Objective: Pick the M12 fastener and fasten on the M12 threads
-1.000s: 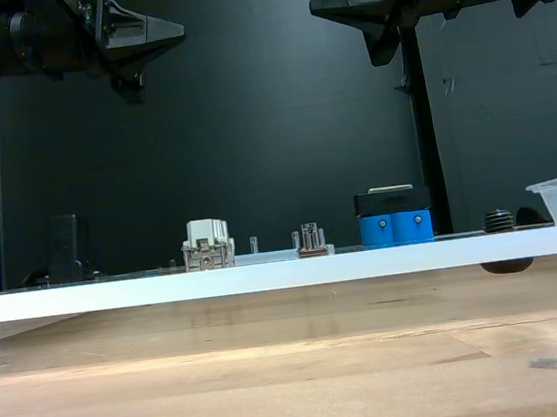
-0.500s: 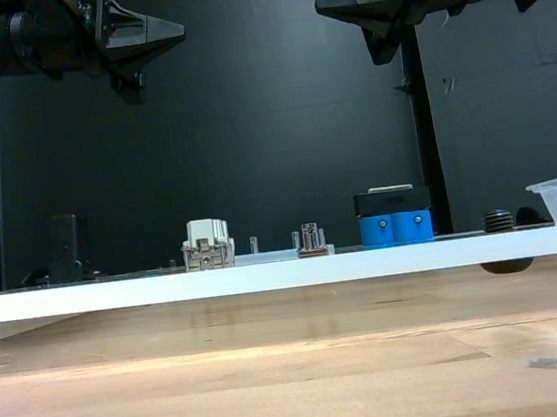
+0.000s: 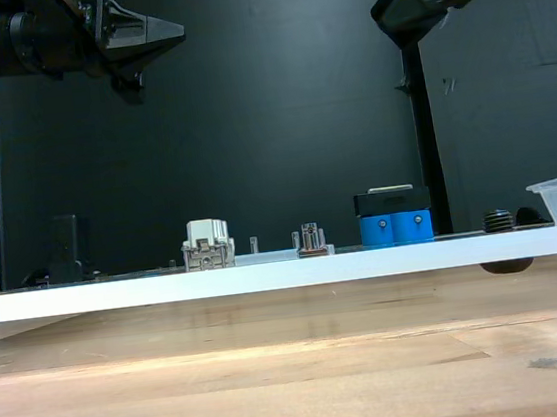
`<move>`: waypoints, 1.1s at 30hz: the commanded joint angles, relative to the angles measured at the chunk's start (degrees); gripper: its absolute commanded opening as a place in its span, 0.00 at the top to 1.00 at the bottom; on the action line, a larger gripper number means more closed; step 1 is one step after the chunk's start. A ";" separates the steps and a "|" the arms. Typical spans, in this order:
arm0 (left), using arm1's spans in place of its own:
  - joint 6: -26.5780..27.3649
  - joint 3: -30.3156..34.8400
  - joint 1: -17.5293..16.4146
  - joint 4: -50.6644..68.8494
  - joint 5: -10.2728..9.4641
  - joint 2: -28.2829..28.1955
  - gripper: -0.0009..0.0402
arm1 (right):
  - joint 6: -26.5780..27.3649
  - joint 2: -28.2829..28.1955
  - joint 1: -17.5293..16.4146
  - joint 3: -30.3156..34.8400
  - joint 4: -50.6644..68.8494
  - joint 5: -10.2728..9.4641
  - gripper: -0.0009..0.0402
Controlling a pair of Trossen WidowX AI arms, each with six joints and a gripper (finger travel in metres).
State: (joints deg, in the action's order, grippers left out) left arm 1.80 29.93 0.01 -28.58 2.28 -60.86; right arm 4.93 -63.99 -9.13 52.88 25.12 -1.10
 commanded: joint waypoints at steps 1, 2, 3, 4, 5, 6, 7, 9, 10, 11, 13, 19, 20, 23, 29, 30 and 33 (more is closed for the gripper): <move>0.00 0.02 -0.02 0.00 0.02 0.00 0.98 | 0.59 -0.26 -0.90 1.84 6.47 0.02 0.98; 0.00 0.02 0.00 0.00 0.02 0.00 0.98 | 0.76 -0.26 -1.11 2.36 8.57 0.00 0.98; 0.00 0.02 0.00 0.02 0.02 0.00 0.98 | 1.18 -0.26 -1.33 2.86 10.71 0.00 0.98; 0.00 0.02 0.00 0.00 0.02 0.00 0.98 | 1.84 -0.26 -1.53 3.34 13.03 0.00 0.98; 0.00 0.02 -0.02 0.00 0.02 0.00 0.98 | 2.23 -0.26 -1.73 3.85 15.32 0.02 0.98; 0.00 0.02 0.00 0.00 0.02 0.00 0.98 | 2.75 -0.26 -1.97 4.35 17.66 0.02 0.98; 0.00 0.02 0.00 0.00 0.02 0.00 0.98 | 3.39 -0.26 -2.16 4.90 19.98 0.02 0.98; 0.00 0.02 0.00 0.00 0.02 0.00 0.98 | 4.76 -0.26 -2.45 5.90 24.35 0.00 0.98; 0.00 0.02 0.00 0.00 0.02 0.00 0.98 | 5.51 -0.26 -2.56 6.34 26.49 0.02 0.98; 0.00 0.02 -0.02 0.00 0.02 0.00 0.98 | 6.36 -0.26 -2.58 6.80 28.61 0.00 0.98; 0.00 0.02 0.00 0.00 0.02 0.00 0.98 | 7.93 -0.26 -2.73 7.34 32.39 0.00 0.98; 0.00 0.02 0.00 0.00 0.02 0.00 0.98 | 14.43 -0.98 -3.50 7.45 40.92 0.00 0.98; 0.00 0.02 0.00 0.00 0.02 0.00 0.98 | 15.87 -1.31 -3.78 7.43 42.32 0.00 0.98; 0.00 0.02 0.00 0.02 0.02 0.00 0.98 | 20.26 -2.60 -5.09 7.45 45.81 0.02 0.98; 0.00 0.02 -0.02 0.02 0.02 0.00 0.98 | 29.11 -4.72 -9.03 7.43 48.35 0.04 0.98; 0.00 0.02 0.00 0.00 0.02 0.00 0.98 | 30.95 -4.94 -9.86 7.45 48.48 0.04 0.98; 0.00 0.02 0.00 0.02 0.02 0.00 0.98 | 36.52 -5.68 -12.72 7.45 48.48 0.04 0.98</move>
